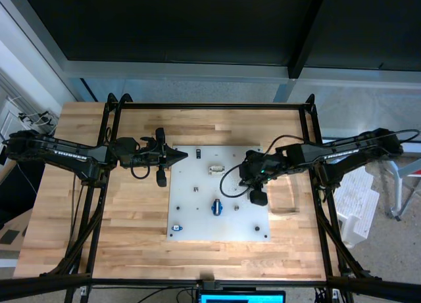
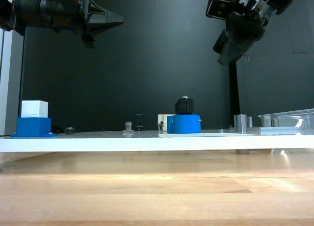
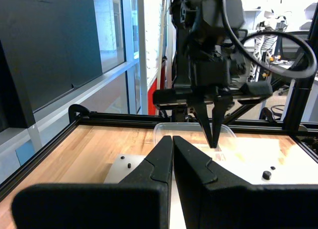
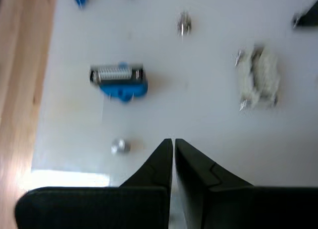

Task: Remove the 16mm cylinder and place in the container

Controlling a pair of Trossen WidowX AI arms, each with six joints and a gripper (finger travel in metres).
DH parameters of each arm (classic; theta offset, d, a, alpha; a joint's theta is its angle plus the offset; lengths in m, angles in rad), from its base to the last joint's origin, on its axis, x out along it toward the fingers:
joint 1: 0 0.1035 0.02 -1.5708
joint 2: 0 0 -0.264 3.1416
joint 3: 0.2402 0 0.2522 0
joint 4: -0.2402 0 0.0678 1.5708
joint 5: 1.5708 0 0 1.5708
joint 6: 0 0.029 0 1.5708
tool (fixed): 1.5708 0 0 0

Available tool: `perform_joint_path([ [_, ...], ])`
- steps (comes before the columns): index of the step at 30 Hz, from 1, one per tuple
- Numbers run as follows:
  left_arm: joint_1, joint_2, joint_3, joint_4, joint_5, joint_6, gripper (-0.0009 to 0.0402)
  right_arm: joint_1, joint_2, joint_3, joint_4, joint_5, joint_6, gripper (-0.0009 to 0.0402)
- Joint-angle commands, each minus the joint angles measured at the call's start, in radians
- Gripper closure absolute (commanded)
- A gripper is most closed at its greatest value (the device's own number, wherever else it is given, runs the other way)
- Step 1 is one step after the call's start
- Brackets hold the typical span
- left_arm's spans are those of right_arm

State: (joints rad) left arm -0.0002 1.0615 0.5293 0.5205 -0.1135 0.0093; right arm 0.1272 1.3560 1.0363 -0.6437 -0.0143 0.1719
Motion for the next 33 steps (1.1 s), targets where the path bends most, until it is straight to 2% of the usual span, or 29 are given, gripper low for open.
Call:
perform_joint_path([
  [1, 0.000, 0.000, 0.000, 0.000, 0.000, 0.000, 0.0393, 0.020, 0.060, 0.054, -0.080, 0.005, 0.014, 0.0354],
  [3, 0.000, 0.000, 0.000, 0.000, 0.000, 0.000, 0.0393, 0.031, 0.094, 0.086, -0.124, 0.026, 0.034, 0.0330],
  [8, 0.000, 0.000, 0.000, 0.000, 0.000, 0.000, 0.0393, 0.049, 0.168, 0.164, -0.206, 0.023, 0.084, 0.0271],
  [12, 0.000, 0.000, 0.000, 0.000, 0.000, 0.000, 0.0393, 0.062, 0.225, 0.228, -0.251, 0.023, 0.112, 0.0240],
  [15, 0.000, 0.000, 0.000, 0.000, 0.000, 0.000, 0.0393, 0.076, 0.259, 0.271, -0.275, 0.027, 0.115, 0.0228],
  [24, 0.000, 0.000, 0.000, 0.000, 0.000, 0.000, 0.0393, 0.114, 0.359, 0.375, -0.380, 0.077, 0.155, 0.0207],
  [33, 0.000, 0.000, 0.000, 0.000, 0.000, 0.000, 0.0393, 0.143, 0.421, 0.395, -0.383, 0.076, 0.188, 0.0172],
])
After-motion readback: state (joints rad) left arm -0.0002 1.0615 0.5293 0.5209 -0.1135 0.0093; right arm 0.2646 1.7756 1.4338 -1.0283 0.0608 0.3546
